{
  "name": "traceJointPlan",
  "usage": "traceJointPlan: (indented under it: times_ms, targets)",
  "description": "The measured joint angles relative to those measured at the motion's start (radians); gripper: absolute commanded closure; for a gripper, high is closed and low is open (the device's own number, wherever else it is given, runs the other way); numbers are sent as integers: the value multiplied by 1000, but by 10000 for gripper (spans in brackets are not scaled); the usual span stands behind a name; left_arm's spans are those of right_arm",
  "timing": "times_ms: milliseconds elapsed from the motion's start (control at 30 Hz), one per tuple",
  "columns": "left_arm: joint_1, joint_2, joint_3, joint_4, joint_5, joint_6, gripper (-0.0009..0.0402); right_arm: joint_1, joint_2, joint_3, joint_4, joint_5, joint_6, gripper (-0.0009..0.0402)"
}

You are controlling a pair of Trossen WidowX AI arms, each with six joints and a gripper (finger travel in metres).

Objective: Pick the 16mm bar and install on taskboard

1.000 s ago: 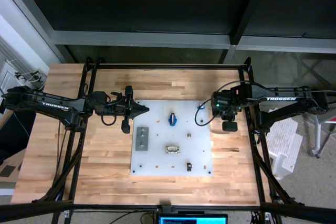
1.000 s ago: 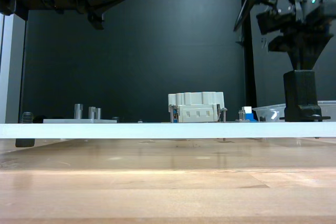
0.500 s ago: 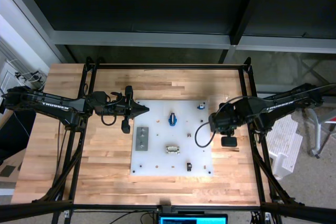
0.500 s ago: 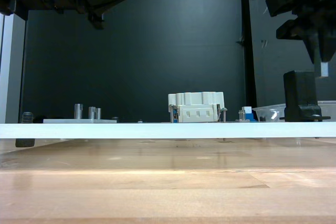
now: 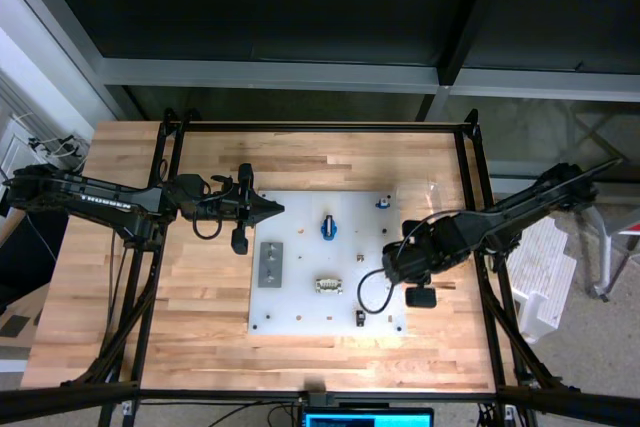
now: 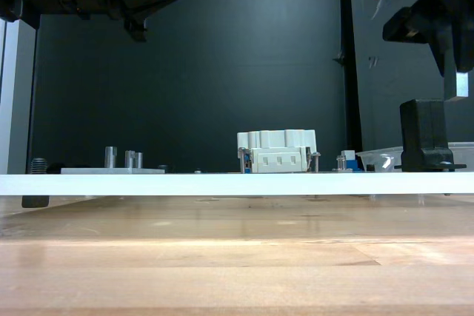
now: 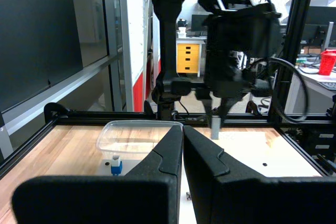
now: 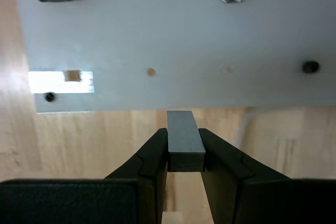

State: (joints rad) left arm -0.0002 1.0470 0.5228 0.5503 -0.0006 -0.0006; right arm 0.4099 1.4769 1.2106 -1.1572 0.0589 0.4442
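From above, the right arm hides what it carries. Its own camera shows it: the right pincer (image 8: 184, 132) is open only as wide as the grey bar (image 8: 185, 141), which is gripped on both sides between its fingers with one end sticking out past the tips. That end points down at the right edge of the board (image 5: 300, 309), toward the near-right corner, with bare desk (image 5: 200, 332) just beyond.

Only the low view gives height. There the bar hangs upright, well clear of the board, touching nothing, and a little above the black block (image 6: 424, 138) near it. A beige connector (image 6: 278, 151) stands mid-board.

The left wrist camera looks across the board. It shows the bar dangling beneath the right arm, along with a clear tray (image 7: 139, 132) and a blue fitting (image 7: 116, 167) by the far-right corner, which are faint from above.

The left pincer (image 7: 182, 129) hangs high over the board's far-left corner. Its fingers are pressed together with only a slit between them, and it holds nothing.
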Motion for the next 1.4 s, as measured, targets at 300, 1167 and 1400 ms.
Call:
traceJointPlan:
  times_ms: [300, 1167, 1400]
  targets:
    - [0, 0, 0, 0, 0, 0, 393, 45, 124, 91, -2, 0, 66, 384]
    - [0, 0, 0, 0, 0, 0, 393, 179, 299, 161, 42, -10, 229, 384]
    - [0, 0, 0, 0, 0, 0, 393, 198, 329, 179, 50, -8, 254, 384]
